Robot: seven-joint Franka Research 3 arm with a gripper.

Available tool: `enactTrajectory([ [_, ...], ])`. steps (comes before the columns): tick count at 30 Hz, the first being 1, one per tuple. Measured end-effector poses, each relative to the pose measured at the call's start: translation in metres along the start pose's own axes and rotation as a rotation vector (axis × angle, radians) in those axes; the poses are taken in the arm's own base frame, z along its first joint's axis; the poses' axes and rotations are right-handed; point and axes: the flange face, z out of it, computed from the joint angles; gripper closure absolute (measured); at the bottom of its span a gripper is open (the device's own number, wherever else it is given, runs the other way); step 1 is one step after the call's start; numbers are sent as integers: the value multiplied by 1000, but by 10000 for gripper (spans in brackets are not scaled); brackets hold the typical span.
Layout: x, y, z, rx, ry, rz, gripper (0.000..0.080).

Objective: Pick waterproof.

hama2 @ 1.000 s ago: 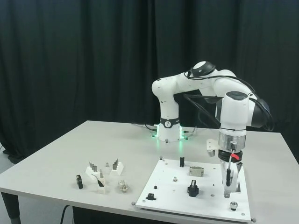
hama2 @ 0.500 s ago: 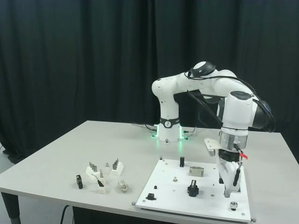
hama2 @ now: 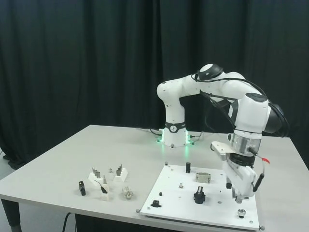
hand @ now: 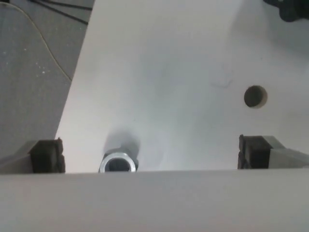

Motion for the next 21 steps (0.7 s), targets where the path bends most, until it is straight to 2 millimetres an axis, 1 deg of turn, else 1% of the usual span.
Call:
enactTrajectory([
  [11,-9,8,-6,36,43,-130,3],
  [21,-8,6,-13,65,107,-231,3],
])
